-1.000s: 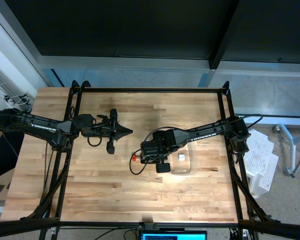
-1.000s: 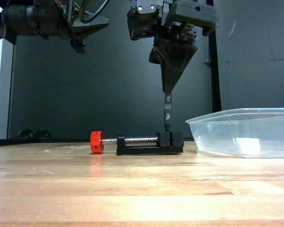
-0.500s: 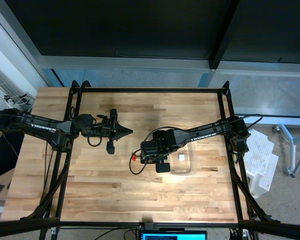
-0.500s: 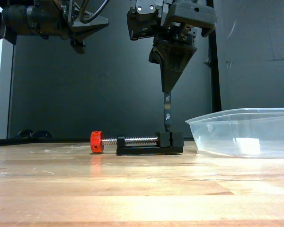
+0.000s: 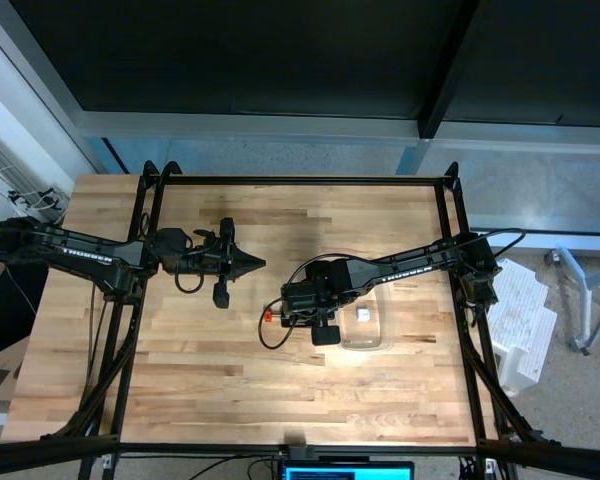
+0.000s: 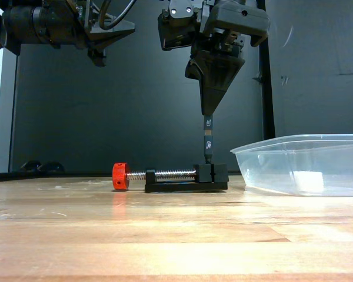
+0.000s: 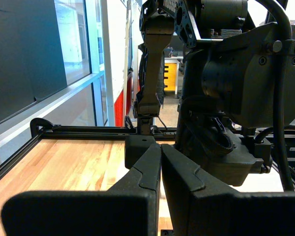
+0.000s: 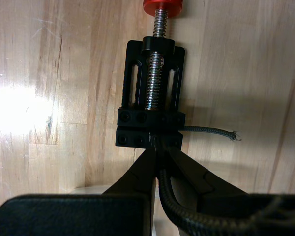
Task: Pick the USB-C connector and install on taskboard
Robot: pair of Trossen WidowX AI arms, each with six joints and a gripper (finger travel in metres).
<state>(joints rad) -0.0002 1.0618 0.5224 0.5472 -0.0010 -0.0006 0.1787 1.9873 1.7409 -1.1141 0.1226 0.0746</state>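
Observation:
The taskboard [image 6: 186,177] is a small black block lying on the wood, with a threaded metal screw and an orange-red knob [image 6: 120,176] at its left end. My right gripper [image 6: 207,113] hangs straight above the block's right end. It is shut on the USB-C connector [image 6: 207,141], a thin dark strip held upright whose lower tip meets the top of the block. The right wrist view shows the fingers [image 8: 187,172] closed at the block's [image 8: 151,110] edge, with a dark cable tail [image 8: 209,131] lying beside it. My left gripper [image 6: 126,28] is shut and empty, held high at the left.
A clear plastic tray [image 6: 265,170] stands just right of the block and holds a small white square piece [image 6: 309,179]. In the high view the tray [image 5: 383,335] sits right of the right gripper [image 5: 310,312]. A black frame runs along the table edges.

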